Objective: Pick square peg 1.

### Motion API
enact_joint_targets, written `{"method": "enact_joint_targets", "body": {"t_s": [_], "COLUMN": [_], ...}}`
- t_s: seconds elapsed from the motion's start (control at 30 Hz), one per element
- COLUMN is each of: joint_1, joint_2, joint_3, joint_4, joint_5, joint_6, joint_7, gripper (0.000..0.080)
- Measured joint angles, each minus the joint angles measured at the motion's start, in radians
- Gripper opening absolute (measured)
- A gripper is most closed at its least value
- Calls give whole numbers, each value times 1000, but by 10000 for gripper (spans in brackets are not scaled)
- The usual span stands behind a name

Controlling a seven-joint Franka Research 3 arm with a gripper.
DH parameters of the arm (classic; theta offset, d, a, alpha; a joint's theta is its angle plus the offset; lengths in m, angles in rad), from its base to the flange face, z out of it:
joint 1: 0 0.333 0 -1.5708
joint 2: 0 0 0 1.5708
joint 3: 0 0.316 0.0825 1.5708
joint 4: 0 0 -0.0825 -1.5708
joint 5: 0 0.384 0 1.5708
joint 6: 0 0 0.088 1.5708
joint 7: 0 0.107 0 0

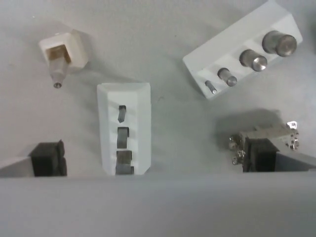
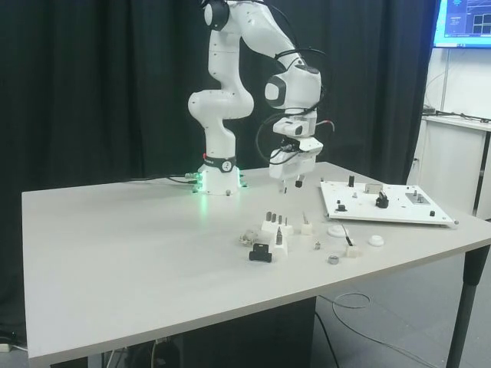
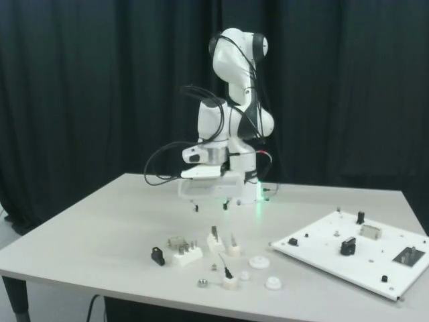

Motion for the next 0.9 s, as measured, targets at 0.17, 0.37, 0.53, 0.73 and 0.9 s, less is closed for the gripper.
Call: {"method": "enact_joint_targets", "body": {"t_s": [0.17,0.37,0.53,0.73,0.9], "joint_1": [2,2,1,1,1], "joint_2": [13,26,36,50,64], "joint_3": [0,-1,-2,-2,-2], "joint_4": [-10,-35,-64,-93,-107], "joint_5": [-7,-7,-7,-7,-7], "joint_6": [24,72,120,178,214], "joint_7": [0,0,0,0,-3], "gripper": [800,800,800,800,800]}}
